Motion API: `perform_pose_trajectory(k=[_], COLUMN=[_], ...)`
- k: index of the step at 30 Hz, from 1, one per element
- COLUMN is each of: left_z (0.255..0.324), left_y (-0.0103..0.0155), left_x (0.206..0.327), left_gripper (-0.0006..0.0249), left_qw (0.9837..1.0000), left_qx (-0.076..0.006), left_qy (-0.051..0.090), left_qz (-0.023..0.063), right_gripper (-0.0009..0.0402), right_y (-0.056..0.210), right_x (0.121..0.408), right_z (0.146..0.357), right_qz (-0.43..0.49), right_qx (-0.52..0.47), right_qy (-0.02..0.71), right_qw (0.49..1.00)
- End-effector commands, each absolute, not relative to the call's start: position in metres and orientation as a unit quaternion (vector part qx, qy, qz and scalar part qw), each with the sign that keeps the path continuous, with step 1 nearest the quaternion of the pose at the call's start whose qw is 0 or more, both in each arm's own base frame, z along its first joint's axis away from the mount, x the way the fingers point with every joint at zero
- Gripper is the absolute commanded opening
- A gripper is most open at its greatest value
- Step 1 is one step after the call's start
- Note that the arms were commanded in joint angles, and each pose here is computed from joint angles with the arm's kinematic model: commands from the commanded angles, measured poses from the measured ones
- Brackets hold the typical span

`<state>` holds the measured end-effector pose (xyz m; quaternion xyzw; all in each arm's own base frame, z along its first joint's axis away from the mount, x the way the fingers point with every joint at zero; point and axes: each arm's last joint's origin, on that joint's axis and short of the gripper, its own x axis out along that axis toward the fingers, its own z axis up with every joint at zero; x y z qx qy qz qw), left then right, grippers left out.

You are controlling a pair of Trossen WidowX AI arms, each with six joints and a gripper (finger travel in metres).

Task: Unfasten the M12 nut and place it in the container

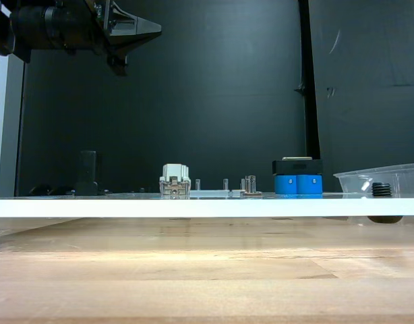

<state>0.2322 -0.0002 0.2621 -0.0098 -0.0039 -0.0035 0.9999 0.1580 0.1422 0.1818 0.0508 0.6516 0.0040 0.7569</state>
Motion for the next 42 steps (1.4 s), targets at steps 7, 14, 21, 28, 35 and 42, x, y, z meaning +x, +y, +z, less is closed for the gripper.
perform_pose_trajectory(k=[7, 14, 21, 28, 35, 42], left_z=[0.2623, 0.2623, 0.2623, 0.2623, 0.2623, 0.2623], left_y=[-0.0002, -0.0002, -0.0002, -0.0002, -0.0002, -0.0002], left_x=[0.232, 0.232, 0.232, 0.232, 0.232, 0.232], left_gripper=[0.0000, 0.0000, 0.0000, 0.0000, 0.0000, 0.0000], left_qw=[0.9999, 0.9999, 0.9999, 0.9999, 0.9999, 0.9999], left_qx=[-0.0098, -0.0098, -0.0098, -0.0098, -0.0098, -0.0098], left_qy=[-0.004, -0.004, -0.004, -0.004, -0.004, -0.004], left_qz=[-0.0037, -0.0037, -0.0037, -0.0037, -0.0037, -0.0037], right_gripper=[0.0008, 0.0044, 0.0125, 0.0199, 0.0246, 0.0243], right_y=[0.142, 0.142, 0.143, 0.146, 0.151, 0.160], right_x=[0.150, 0.148, 0.147, 0.146, 0.147, 0.153], right_z=[0.155, 0.147, 0.146, 0.147, 0.152, 0.168], right_qz=[-0.015, -0.025, -0.031, -0.024, -0.004, 0.013], right_qx=[0.056, 0.059, 0.067, 0.065, 0.079, 0.088], right_qy=[0.663, 0.674, 0.678, 0.677, 0.687, 0.684], right_qw=[0.747, 0.736, 0.731, 0.733, 0.723, 0.724])
